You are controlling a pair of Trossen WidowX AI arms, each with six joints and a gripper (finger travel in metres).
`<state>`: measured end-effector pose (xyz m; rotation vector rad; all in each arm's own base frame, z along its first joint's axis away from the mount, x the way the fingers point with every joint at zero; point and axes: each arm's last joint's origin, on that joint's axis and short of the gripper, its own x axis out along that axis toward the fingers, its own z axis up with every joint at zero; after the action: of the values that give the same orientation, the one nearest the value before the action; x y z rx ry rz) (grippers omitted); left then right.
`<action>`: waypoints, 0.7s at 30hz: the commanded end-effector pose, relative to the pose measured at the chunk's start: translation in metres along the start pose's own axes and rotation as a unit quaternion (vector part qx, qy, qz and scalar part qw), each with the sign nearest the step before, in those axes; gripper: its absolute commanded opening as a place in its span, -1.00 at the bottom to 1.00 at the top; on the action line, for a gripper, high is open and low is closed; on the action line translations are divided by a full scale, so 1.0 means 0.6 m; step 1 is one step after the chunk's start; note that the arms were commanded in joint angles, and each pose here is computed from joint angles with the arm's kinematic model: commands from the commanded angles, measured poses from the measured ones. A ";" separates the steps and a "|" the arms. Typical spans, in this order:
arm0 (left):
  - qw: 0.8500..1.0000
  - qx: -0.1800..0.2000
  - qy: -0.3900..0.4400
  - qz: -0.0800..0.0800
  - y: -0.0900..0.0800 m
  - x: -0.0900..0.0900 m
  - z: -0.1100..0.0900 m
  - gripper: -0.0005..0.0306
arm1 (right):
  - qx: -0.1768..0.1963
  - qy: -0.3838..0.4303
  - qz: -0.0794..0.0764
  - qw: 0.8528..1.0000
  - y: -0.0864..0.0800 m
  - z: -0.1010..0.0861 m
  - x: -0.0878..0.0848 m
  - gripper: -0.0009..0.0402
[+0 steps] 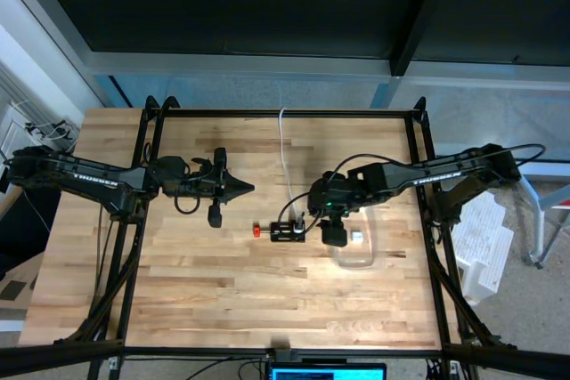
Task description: Remove the power plug from the receptacle and place in the container
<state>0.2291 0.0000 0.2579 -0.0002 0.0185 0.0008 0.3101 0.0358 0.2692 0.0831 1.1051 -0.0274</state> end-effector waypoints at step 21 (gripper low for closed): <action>1.000 0.000 0.000 0.000 0.000 0.000 0.000 -0.97 | -0.014 0.043 -0.018 0.999 0.020 0.050 0.089 0.13</action>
<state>0.2291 0.0000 0.2580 -0.0002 0.0185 0.0008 0.3607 0.0460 0.2378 0.0389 1.1849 -0.0414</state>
